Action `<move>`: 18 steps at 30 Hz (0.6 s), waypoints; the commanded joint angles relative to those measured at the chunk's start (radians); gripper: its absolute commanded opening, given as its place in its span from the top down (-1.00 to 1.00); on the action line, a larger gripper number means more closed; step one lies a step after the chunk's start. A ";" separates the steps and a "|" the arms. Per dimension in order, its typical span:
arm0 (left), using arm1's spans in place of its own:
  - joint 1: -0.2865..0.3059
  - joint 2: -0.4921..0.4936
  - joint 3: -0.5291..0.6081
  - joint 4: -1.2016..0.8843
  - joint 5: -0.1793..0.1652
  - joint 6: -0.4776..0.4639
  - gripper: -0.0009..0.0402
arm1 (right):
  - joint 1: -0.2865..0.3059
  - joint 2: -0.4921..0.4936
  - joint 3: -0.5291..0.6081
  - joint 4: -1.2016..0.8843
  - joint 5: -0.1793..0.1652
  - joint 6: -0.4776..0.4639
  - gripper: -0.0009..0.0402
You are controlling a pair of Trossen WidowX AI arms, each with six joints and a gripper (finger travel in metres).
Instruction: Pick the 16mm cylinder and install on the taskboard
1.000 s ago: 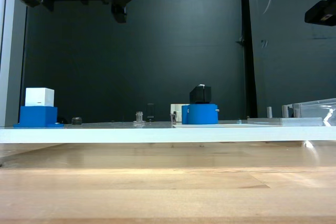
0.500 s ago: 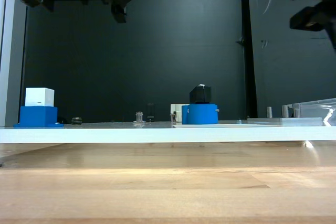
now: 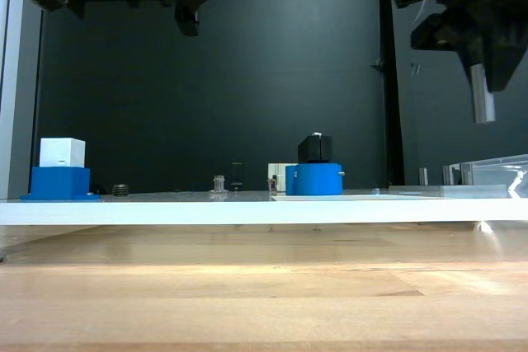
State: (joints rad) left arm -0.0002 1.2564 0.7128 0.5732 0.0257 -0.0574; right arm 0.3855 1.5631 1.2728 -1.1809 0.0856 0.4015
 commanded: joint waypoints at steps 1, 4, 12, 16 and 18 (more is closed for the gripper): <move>0.000 0.000 0.000 0.000 0.000 0.000 0.96 | -0.006 0.046 0.035 0.011 0.000 0.000 0.96; 0.000 0.000 0.000 0.000 0.000 0.000 0.96 | -0.012 0.087 0.073 0.013 0.000 0.000 0.96; 0.000 0.000 0.000 0.000 0.000 0.000 0.96 | -0.018 0.182 0.156 0.022 0.001 0.000 0.96; 0.000 0.000 0.000 0.000 0.000 0.000 0.96 | -0.020 0.213 0.181 0.028 0.001 0.000 0.96; 0.000 0.000 0.000 0.000 0.000 0.000 0.96 | -0.022 0.229 0.198 0.029 0.001 -0.004 0.96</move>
